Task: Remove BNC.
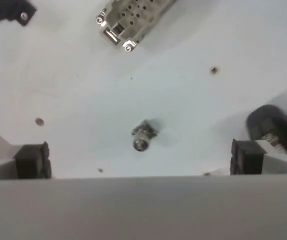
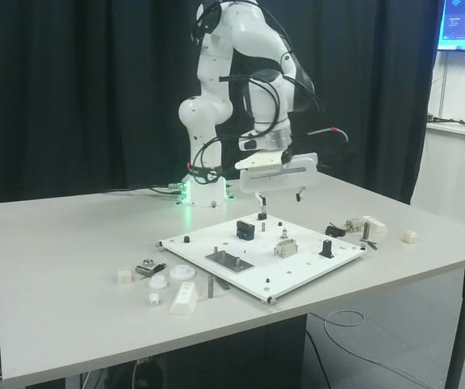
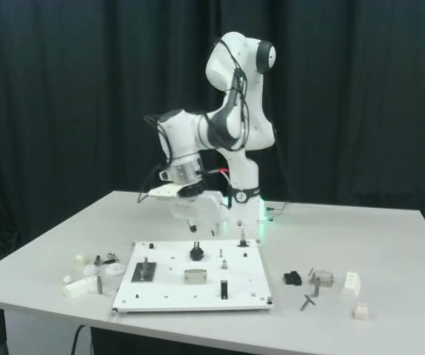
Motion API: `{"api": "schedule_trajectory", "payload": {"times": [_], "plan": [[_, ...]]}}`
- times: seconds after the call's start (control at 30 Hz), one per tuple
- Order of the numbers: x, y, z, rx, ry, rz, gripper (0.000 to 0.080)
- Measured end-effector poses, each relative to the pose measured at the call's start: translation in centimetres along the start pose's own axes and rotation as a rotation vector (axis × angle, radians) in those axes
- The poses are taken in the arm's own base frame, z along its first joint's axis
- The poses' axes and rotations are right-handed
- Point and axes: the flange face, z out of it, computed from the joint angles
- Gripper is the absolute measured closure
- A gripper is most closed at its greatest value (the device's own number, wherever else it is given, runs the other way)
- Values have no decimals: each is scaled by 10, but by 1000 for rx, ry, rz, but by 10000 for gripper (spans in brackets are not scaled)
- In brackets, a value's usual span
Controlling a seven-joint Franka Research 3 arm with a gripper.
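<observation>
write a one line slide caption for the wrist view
Open pincer hovering over the BNC connector on the white board, fingertips apart on either side, not touching it.

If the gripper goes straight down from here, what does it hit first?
Probably the small metal BNC connector standing on the white board; it sits between the open gripper fingers in the wrist view, though depth is unclear.

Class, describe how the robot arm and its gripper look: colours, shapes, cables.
The arm is white, built of rounded, bulbous segments with black joint seams. Black cables loop along it. A green light glows at its base. The gripper has a white body and two black, blocky fingertips.
</observation>
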Motion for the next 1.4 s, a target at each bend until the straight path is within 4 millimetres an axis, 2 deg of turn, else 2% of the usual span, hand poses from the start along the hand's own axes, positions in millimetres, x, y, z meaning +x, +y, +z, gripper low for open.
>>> {"api": "schedule_trajectory", "payload": {"times": [0.53,0.87,1.4], "plan": [[-47,4,43,33,106,182,3],[-58,15,62,73,160,311,3],[-70,22,78,60,191,350,3]]}}
